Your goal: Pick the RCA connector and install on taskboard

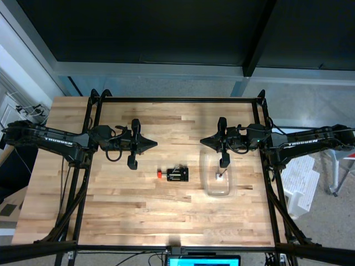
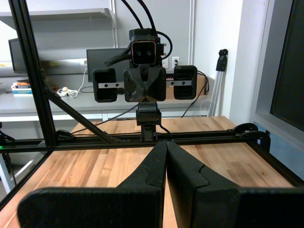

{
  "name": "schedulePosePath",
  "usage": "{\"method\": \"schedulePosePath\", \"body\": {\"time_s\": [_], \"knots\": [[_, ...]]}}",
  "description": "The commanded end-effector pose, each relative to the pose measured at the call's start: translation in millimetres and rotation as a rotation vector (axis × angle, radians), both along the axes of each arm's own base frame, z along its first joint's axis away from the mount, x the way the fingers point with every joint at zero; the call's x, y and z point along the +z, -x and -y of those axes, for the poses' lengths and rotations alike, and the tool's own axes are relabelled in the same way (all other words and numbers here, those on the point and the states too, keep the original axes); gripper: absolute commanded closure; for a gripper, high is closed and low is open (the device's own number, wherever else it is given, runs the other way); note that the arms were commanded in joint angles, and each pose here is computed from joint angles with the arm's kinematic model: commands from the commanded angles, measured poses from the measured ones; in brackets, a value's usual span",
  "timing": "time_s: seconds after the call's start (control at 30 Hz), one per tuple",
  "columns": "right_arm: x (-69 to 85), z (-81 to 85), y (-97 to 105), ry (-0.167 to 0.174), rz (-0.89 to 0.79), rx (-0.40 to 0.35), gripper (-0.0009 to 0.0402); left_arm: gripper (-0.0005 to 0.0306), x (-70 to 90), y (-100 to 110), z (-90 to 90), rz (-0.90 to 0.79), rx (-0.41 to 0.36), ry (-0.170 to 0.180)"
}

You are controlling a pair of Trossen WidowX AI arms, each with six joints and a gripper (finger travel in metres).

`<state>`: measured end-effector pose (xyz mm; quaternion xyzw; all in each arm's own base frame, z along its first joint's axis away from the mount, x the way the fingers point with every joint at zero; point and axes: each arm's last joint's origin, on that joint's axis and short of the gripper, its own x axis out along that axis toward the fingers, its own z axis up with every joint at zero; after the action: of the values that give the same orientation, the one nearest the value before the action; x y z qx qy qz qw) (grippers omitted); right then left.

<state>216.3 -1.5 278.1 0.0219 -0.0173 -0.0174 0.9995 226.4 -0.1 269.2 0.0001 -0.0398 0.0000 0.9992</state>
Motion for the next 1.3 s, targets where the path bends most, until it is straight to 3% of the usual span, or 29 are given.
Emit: {"method": "schedulePosePath", "body": {"time_s": [0.03, 0.43, 0.57, 0.63, 0.73, 1.17, 1.3], "knots": [[0.0, -0.2, 0, 0.0, 0.0, 0.0, 0.0393, 0.03, -0.2, 0, -0.2, -0.001, 0.001, 0.0], [0.7, -0.1, 0, -0.001, 0.007, 0.002, 0.0393, 0.03, -0.2, 0, -0.2, -0.001, 0.001, 0.0], [1.1, -2.3, 1, 0.0, 0.005, 0.067, 0.0393, 0.03, -0.2, 0, -0.2, -0.001, 0.001, 0.0], [0.2, -2.7, 3, -0.014, -0.017, 0.072, 0.0393, 0.03, -0.2, 0, -0.1, -0.001, 0.0, 0.0], [-2.7, -2.1, 8, -0.04, -0.106, 0.032, 0.0393, 0.03, -0.1, 0, -0.1, 0.0, 0.0, 0.0], [5.9, -20.1, 31, -0.013, -0.505, 0.116, 0.0393, 0.03, -0.1, 0, -0.1, -0.001, 0.0, 0.0], [10.7, -24.6, 38, -0.002, -0.6, 0.087, 0.0393, 0.03, -0.1, 0, -0.1, -0.001, 0.0, 0.0]]}}
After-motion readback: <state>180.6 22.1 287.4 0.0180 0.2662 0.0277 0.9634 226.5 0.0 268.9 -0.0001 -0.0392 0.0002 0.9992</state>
